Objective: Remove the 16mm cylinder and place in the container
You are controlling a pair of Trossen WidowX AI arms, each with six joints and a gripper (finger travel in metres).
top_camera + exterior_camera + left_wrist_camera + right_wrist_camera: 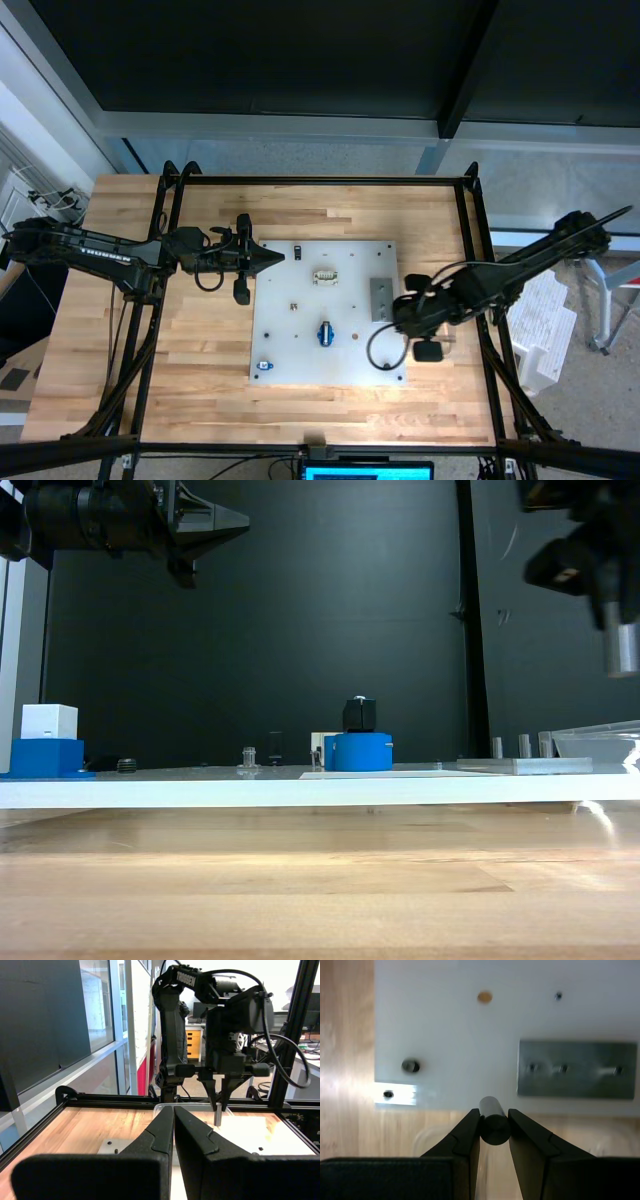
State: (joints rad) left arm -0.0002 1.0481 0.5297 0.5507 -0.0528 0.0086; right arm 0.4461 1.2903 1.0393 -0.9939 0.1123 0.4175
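Note:
The 16mm cylinder [494, 1121] is a short silvery-grey peg, and my right gripper [494, 1125] is shut on it. It hangs upright in the air [621, 648] just past the right edge of the white board [300, 340]. The container [600, 743], a clear tub, lies below it, its faint rim [432, 1135] showing under the fingers. In the left wrist view the cylinder [218, 1114] hangs over the tub's rim [167, 1106]. My left gripper [272, 258] is shut and empty, held high over the board's left edge [238, 520].
A grey metal block [381, 298] with thin pegs [523, 745] lies on the board beside the tub. A blue fitting [325, 333] stands mid-board, and a blue-and-white part [48, 745] near the front left. A black frame [470, 230] rings the table.

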